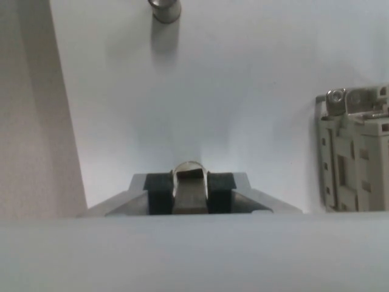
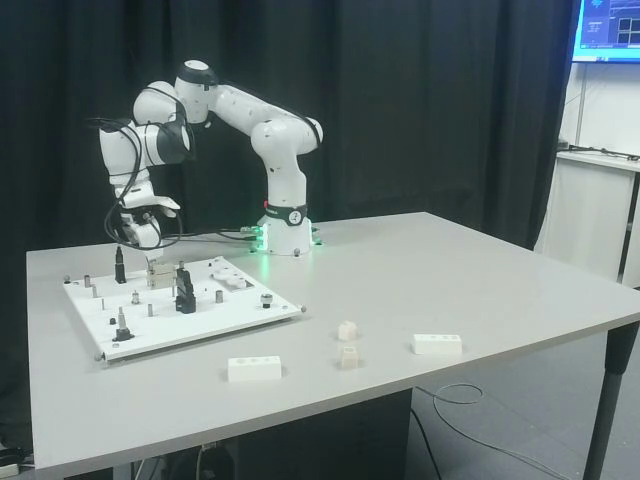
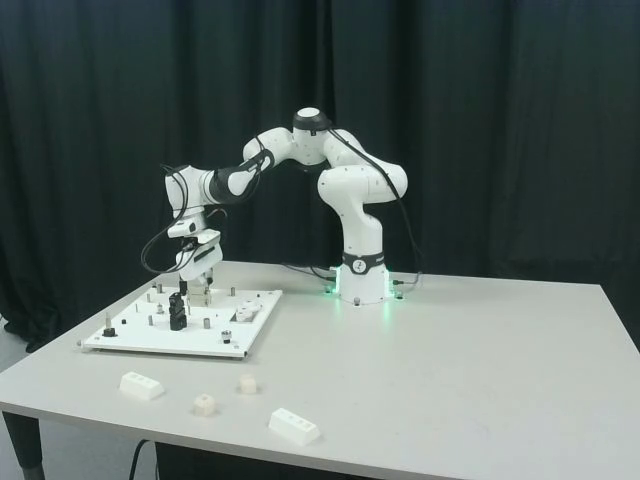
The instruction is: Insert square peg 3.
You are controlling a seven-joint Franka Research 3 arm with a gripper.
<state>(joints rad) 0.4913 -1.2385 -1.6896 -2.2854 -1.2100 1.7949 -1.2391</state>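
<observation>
The claw (image 1: 190, 185) is closed on a metal peg (image 1: 189, 182), held upright between the black pads (image 1: 159, 190) above the white board (image 2: 200, 315) at the counter's (image 2: 420, 290) far-left end. A grey block fixture (image 1: 355, 152) lies beside it and a metal post (image 1: 165, 9) beyond. Recommended: square the peg's faces to its hole, centre it, then descend slowly and vertically. The hole itself is not identifiable.
</observation>
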